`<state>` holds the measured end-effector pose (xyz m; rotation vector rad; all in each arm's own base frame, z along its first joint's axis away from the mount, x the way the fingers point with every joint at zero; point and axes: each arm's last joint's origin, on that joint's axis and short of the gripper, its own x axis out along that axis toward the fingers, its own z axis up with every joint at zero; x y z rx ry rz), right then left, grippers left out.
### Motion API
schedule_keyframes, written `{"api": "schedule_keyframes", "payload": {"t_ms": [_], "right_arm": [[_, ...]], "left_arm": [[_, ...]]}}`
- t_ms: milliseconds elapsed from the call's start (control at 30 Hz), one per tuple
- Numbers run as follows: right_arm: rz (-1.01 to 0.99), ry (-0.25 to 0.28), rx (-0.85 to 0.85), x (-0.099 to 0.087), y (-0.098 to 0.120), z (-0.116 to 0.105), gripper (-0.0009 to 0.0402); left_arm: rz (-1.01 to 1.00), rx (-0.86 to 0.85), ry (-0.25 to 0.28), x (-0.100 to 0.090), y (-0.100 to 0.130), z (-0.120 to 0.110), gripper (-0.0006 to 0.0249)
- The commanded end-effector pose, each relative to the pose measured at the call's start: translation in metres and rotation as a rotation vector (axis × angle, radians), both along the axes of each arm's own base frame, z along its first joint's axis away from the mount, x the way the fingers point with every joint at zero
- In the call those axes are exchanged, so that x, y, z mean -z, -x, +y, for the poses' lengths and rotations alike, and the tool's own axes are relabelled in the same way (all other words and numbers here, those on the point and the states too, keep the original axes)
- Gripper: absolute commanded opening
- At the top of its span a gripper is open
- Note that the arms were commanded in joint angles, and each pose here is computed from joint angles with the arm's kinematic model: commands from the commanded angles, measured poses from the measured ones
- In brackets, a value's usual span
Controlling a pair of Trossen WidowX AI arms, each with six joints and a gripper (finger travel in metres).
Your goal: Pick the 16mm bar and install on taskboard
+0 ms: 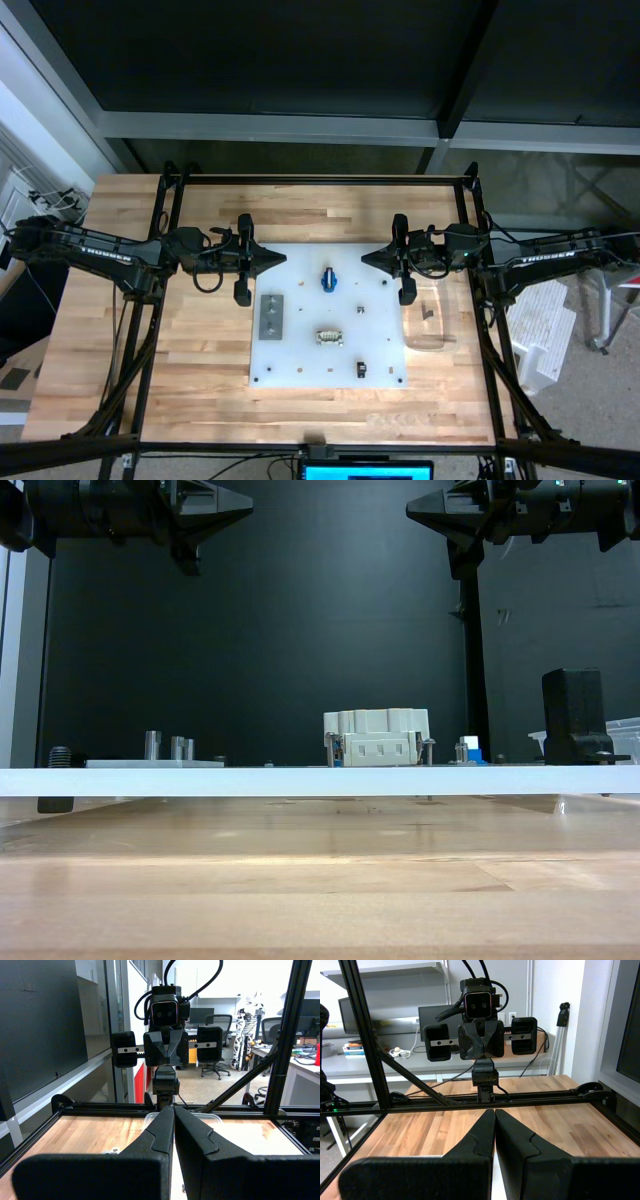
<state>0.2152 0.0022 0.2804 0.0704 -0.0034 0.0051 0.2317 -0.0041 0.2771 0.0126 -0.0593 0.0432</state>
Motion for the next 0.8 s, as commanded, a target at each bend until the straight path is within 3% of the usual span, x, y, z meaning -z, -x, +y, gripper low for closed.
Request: {"api": "schedule_keyframes", "payload": {"t_ms": [33,533,800], "right_arm": [[-0.001,-0.003,-0.011,0.000,0.000,0.001,0.0000],[-0.005,-0.004,-0.015,-0.005,0.000,0.002,0.0000],[0.242,-0.021,-0.008,-0.012,0.000,0.003,0.0000]], "left_arm": [[0.000,0.000,0.000,0.000,0.000,0.000,0.0000],[0.000,0.000,0.000,0.000,0.000,0.000,0.0000],[0.000,0.000,0.000,0.000,0.000,0.000,0.0000]]}}
